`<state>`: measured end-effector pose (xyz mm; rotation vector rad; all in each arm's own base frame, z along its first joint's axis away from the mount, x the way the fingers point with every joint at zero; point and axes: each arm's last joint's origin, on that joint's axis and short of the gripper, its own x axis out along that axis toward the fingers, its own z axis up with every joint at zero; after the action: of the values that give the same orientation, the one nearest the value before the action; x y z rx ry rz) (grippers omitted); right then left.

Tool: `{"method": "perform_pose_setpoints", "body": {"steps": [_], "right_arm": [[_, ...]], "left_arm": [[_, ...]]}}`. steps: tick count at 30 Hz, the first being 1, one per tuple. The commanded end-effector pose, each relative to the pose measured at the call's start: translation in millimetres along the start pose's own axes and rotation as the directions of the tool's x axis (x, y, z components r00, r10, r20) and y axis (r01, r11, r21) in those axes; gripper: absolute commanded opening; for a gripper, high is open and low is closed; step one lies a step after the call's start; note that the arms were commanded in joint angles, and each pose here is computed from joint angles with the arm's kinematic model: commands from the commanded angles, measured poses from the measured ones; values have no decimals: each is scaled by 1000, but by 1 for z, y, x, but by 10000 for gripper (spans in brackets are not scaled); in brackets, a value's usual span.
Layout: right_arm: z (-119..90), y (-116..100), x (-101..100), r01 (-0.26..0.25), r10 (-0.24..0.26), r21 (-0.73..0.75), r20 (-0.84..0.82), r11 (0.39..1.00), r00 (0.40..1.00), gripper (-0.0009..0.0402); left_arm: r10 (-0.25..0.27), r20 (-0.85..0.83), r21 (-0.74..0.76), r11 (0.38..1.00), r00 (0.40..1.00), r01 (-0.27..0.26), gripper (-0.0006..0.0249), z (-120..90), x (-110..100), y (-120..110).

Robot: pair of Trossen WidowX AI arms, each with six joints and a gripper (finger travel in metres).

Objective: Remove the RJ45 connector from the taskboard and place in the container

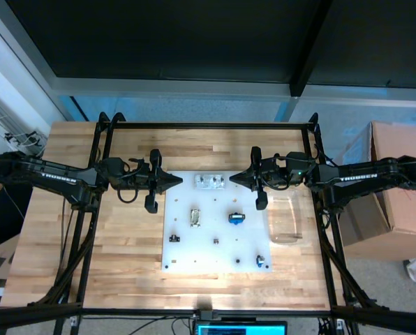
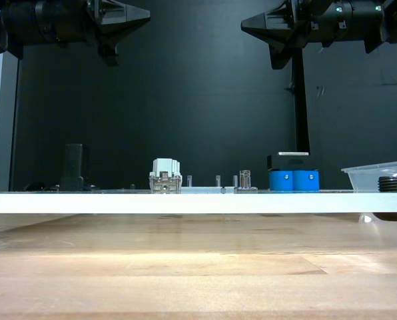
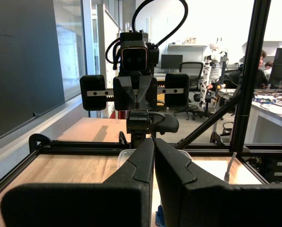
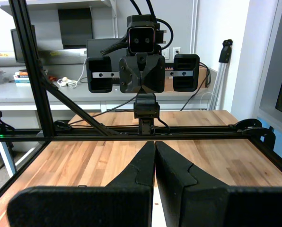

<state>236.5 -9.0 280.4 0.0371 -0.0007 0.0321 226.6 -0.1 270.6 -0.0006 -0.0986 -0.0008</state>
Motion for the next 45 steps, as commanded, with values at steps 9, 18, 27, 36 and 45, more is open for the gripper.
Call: {"method": "perform_pose_setpoints", "body": {"steps": [9, 18, 27, 36, 45], "right_arm": [[0, 0, 0, 0, 0, 0, 0, 1000, 1000, 0], [0, 0, 0, 0, 0, 0, 0, 1000, 1000, 0], [1, 0, 0, 0, 0, 0, 6, 1000, 1000, 0], [9, 2, 0, -9, 10, 43, -20, 999, 1000, 0], [30, 44, -7, -2, 19, 43, -396, 999, 918, 0]], "left_arm": [[1, 0, 1, 1000, 1000, -1, 0, 0, 0, 0], [0, 0, 0, 1000, 1000, 0, 0, 0, 0, 0], [1, 0, 0, 1000, 1000, -1, 0, 0, 0, 0], [1, 0, 0, 1000, 1000, -1, 0, 0, 0, 0], [0, 1, 0, 1000, 1000, 0, 0, 0, 0, 0]]}}
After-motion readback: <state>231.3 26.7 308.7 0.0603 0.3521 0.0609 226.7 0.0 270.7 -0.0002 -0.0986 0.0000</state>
